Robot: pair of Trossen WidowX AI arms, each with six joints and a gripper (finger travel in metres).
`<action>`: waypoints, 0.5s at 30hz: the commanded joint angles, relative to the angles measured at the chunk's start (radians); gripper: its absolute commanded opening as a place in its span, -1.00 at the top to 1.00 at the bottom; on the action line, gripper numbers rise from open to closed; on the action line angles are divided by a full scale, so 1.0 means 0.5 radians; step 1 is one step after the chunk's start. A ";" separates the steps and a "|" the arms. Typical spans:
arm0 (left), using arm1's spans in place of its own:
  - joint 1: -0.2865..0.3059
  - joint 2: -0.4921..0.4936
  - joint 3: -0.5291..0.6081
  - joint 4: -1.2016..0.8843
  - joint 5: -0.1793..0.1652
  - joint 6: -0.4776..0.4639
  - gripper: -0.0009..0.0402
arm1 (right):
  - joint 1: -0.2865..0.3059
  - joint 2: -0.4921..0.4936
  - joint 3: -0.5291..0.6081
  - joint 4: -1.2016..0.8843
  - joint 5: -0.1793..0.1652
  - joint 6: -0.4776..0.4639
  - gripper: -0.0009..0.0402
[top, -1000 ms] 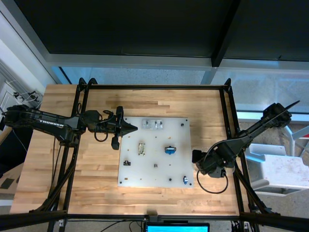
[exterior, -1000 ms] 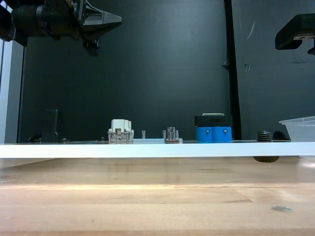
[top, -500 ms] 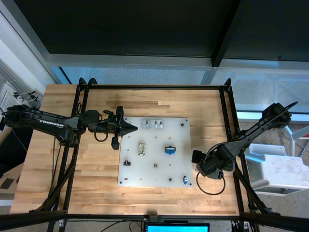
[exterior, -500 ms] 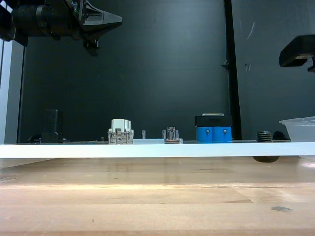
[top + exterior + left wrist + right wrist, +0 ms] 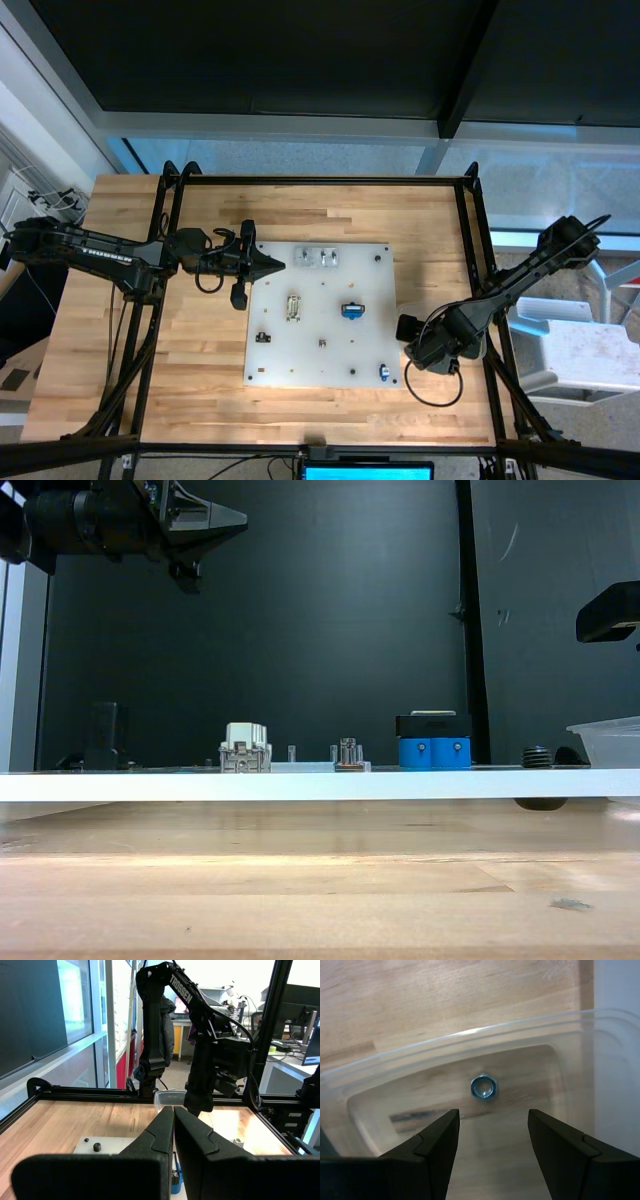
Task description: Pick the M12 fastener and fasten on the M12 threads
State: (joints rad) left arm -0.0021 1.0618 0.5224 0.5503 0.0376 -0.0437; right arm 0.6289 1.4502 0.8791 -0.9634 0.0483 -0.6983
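Overhead, right claw [image 5: 492, 1116] spread above clear tray [image 5: 470, 1033] holding one silver nut [image 5: 483, 1086], left claw [image 5: 173, 1110] pressed together over white board [image 5: 300, 372].

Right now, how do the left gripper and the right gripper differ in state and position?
The left gripper is shut, while the right gripper is open. The left gripper hangs high over the far left corner of the white board; the right gripper points down into the clear tray, above the silver nut lying there. Both are black and hold nothing.
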 commanded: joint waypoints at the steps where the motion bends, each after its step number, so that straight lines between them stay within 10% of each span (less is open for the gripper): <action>1: 0.001 0.001 0.001 0.000 0.000 0.001 0.96 | 0.005 0.012 -0.016 0.035 0.002 0.030 -0.01; 15: 0.002 0.001 0.001 0.000 0.000 0.001 0.96 | 0.014 0.053 -0.107 0.175 0.001 0.067 -0.11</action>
State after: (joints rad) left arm -0.0017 1.0622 0.5224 0.5503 0.0376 -0.0433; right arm 0.6357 1.4677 0.8265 -0.8791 0.0486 -0.6662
